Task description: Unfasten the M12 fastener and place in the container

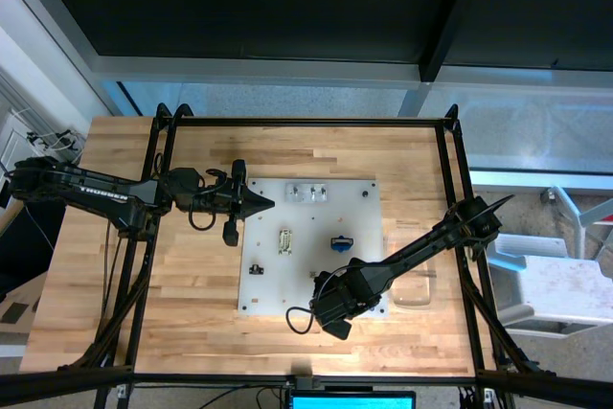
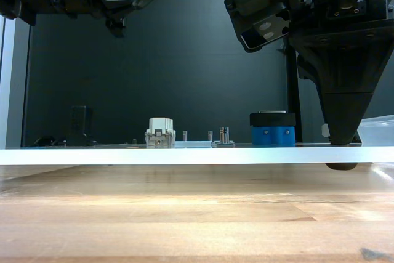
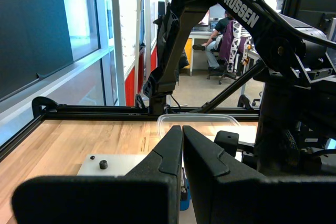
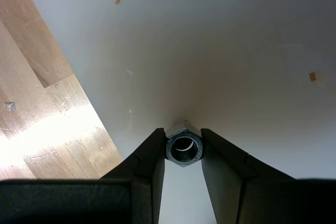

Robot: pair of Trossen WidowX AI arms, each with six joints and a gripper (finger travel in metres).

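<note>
Evidently the job was only partway along. The right end effector (image 4: 182, 136) stood pointing straight down at the near right edge of the white board (image 1: 287, 294), its fingers clamped on either side of the silver nut (image 4: 184, 149). The nut sat low against the board between them. Its bore looked pale in the right wrist view, and I could not tell whether it was on its stud or already free of it. The container (image 1: 414, 292) lay on the tabletop (image 1: 192, 332) just beside the board's right edge, near the working arm, and no nut showed inside it from above. By my judgement the gripping was done, but any remaining unscrewing, the lift, the carry across to the tray and the release were all left. The left end effector (image 1: 266, 204) hung above the board's far left part, well apart from the work, with its fingers pressed together on nothing.
</note>
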